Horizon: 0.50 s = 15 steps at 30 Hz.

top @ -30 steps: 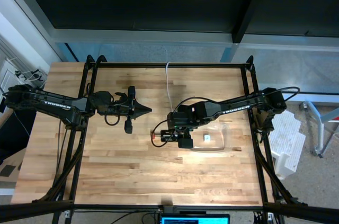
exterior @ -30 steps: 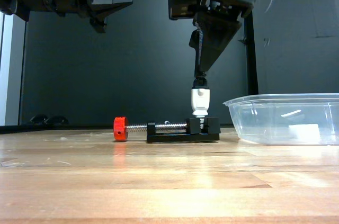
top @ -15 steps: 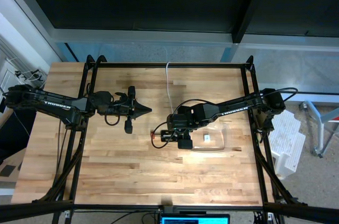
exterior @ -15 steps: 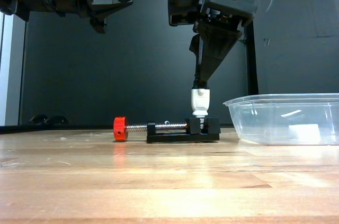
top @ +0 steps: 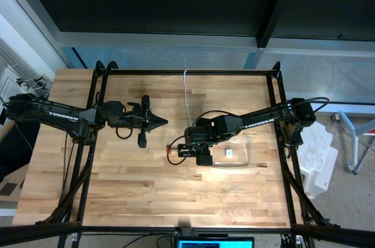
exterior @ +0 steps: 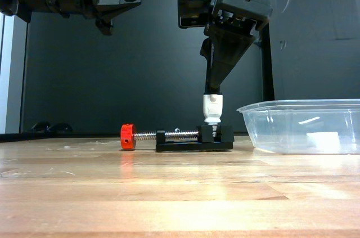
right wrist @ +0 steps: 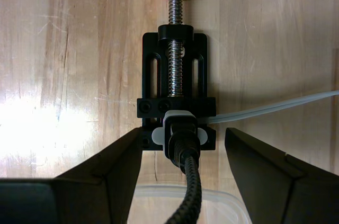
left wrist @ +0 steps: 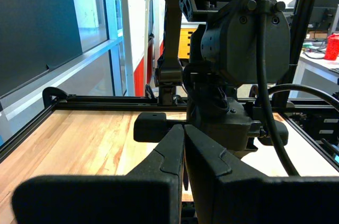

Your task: Remove the power plug from the receptacle and place in the container

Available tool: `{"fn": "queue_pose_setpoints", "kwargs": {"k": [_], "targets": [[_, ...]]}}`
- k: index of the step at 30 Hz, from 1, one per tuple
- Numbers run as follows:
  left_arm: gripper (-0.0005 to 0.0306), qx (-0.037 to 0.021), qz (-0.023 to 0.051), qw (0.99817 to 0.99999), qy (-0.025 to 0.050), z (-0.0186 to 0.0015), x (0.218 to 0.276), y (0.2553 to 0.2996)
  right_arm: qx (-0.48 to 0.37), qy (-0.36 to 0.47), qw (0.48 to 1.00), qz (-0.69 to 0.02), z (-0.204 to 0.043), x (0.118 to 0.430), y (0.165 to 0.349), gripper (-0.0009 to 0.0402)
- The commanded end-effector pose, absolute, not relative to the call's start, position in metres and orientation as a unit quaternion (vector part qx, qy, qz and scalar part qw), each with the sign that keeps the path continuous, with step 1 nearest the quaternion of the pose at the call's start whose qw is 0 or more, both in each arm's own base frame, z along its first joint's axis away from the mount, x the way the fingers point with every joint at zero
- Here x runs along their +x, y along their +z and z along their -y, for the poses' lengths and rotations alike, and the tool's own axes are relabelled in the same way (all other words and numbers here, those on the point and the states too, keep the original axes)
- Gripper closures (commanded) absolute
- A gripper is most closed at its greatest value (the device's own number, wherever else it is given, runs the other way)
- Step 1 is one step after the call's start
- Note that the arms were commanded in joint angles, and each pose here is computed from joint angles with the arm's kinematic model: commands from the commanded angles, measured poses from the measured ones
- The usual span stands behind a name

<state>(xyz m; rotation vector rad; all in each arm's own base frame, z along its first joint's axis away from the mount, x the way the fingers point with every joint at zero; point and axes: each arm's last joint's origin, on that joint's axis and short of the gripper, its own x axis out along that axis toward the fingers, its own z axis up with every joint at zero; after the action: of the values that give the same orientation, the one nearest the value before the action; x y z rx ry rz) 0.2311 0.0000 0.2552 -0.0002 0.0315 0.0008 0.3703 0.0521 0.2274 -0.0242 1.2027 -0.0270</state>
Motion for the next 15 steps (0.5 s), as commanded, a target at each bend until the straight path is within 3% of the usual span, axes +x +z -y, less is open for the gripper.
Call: {"fn": "queue_pose_setpoints", "kwargs": {"k": [1, 15], "targets": [[0.0300, -0.0001, -0.0155, 0.99988, 0.0004, -0.0001, 0.2312, 0.2553, -0.012, -0.012, 0.825, -0.566, -0.0522, 0.3701, 0.2271, 0.0208], [0.0300, -0.0001, -0.0155, 0.99988, 0.0002, 0.0000, 0.2312, 0.2553, -0.011, -0.012, 0.825, -0.565, -0.0522, 0.3702, 0.2270, 0.0291]]}}
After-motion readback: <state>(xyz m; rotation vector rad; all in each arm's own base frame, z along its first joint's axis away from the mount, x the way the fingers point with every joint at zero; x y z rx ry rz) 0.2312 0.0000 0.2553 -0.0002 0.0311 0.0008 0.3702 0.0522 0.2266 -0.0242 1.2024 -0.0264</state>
